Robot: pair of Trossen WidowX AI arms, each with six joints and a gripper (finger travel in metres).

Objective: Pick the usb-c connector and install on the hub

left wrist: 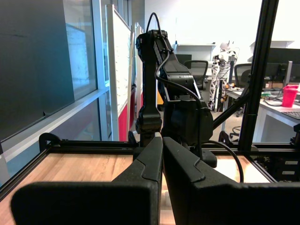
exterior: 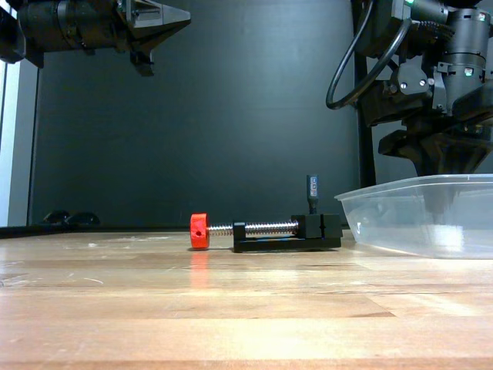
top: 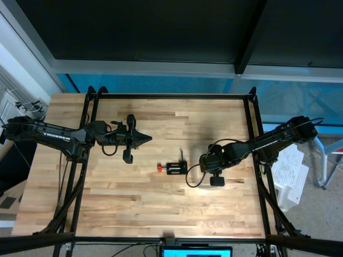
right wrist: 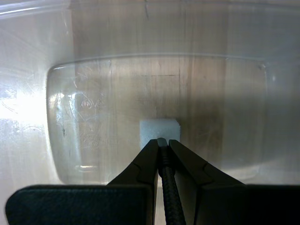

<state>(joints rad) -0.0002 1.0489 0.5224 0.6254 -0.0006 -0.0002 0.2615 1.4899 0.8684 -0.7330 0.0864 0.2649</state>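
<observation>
Your right hand (right wrist: pixel 162 141), beside the black orange-tipped hub (top: pixel 174 167), clamps the slim, dark, likely light and slippery usb-c connector (right wrist: pixel 163 157) by its flanks. The left hand (top: pixel 147 139), fingers together, hangs well apart from the hub.

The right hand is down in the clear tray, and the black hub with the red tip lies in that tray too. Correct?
No. The low view shows the hub on the table, outside the tray; the right hand is in it, the left hand raised.

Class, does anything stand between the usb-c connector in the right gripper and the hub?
Yes: the wall of the clear tray. The right gripper, jaws closed on the usb-c connector, is down inside the tray; the hub lies outside it. The left gripper hangs high at the left, shut.
</observation>
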